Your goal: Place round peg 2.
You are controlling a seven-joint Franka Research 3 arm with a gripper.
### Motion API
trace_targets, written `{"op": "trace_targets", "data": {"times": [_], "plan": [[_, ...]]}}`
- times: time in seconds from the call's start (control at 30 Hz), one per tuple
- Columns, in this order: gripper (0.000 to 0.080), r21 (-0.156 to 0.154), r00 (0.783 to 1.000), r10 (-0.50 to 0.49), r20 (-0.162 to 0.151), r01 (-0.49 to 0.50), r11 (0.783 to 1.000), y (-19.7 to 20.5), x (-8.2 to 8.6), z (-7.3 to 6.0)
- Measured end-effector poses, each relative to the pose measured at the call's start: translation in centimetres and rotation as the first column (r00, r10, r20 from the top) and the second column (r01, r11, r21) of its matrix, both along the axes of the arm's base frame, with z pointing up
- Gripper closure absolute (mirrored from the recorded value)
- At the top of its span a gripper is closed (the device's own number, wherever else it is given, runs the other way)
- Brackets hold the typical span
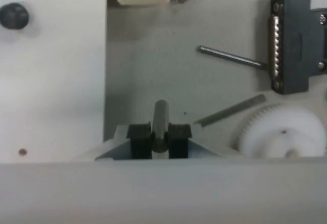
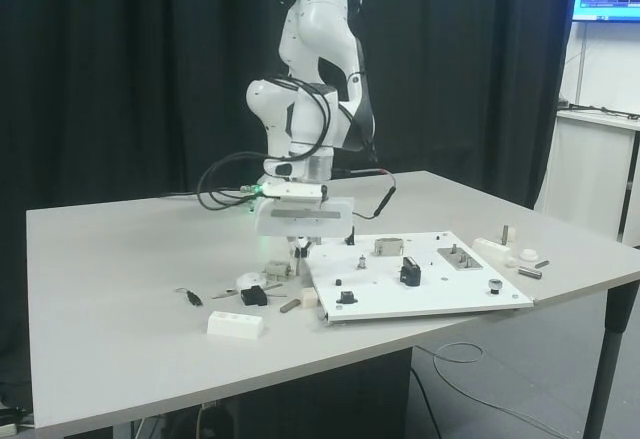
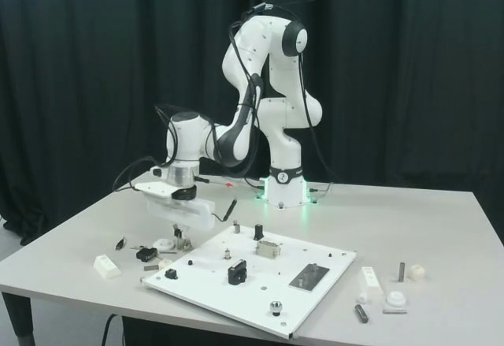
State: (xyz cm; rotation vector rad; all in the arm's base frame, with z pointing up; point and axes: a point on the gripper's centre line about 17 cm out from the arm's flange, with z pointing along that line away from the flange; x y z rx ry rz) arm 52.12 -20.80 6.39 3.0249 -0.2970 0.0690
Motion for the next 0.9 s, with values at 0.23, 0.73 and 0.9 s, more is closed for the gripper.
{"op": "trace_targets", "data": {"times": [0.23, 0.73, 0.9], "plan": [[0.0737, 0.014, 1.0, 0.001, -0.002, -0.001, 1.0, -0.2, 0.4, -1.0], [0.0576, 0.022, 1.0, 0.011, -0.005, -0.011, 1.0, -0.7, 0.8, -1.9], [0.0576, 0.025, 1.0, 0.016, -0.002, -0.016, 1.0, -0.8, 1.1, -1.7]]}}
